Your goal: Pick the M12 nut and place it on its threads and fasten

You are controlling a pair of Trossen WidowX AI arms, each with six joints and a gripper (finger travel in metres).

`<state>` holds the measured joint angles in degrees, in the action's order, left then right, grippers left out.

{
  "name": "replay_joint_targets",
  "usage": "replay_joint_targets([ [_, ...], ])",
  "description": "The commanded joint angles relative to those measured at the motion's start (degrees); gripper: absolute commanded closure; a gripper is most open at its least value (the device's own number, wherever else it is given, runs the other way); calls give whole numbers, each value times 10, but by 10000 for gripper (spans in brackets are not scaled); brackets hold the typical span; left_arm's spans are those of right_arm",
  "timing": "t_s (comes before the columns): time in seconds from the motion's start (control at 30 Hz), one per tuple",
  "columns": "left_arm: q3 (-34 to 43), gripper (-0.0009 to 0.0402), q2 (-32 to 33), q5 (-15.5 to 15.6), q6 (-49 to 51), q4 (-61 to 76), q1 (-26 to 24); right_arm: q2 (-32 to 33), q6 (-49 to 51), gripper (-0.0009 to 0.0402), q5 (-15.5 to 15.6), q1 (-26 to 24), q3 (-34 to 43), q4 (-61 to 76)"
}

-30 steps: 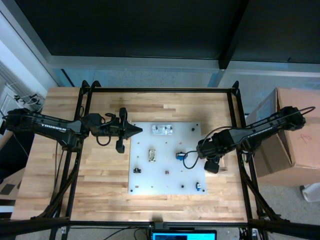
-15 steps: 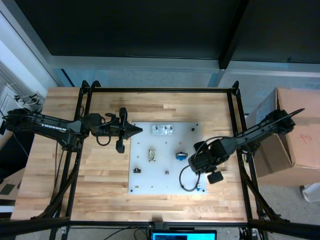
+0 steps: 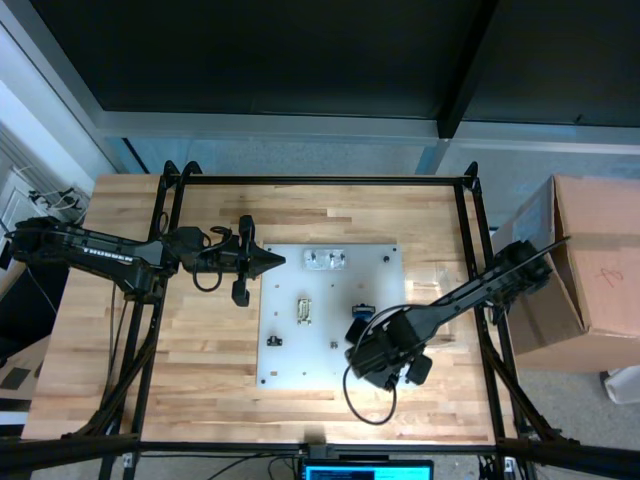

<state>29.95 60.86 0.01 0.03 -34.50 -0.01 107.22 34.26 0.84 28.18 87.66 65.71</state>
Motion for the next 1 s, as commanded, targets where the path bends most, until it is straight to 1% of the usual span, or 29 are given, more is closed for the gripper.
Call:
replay_joint_targets([
  [0.03, 0, 393, 0, 0, 0, 0, 0, 36, 63, 361, -3, 4, 47, 19],
  [0.2, 0, 393, 0, 0, 0, 0, 0, 85, 134, 362, -28, 12, 106, 32],
  [0.3, 0, 393, 0, 0, 0, 0, 0, 107, 196, 362, -28, 16, 132, 42],
  [0.4, 0, 393, 0, 0, 0, 0, 0, 127, 219, 362, -28, 19, 149, 42],
  [0.6, 0, 393, 0, 0, 0, 0, 0, 151, 251, 361, -28, 24, 151, 40],
  [0.67, 0, 393, 0, 0, 0, 0, 0, 151, 265, 362, -30, 24, 151, 41],
  [0.73, 0, 393, 0, 0, 0, 0, 0, 151, 283, 362, -44, 26, 151, 42],
  [0.87, 0, 393, 0, 0, 0, 0, 0, 151, 308, 362, -45, 30, 149, 43],
  [1.0, 0, 393, 0, 0, 0, 0, 0, 151, 308, 362, -45, 35, 146, 43],
])
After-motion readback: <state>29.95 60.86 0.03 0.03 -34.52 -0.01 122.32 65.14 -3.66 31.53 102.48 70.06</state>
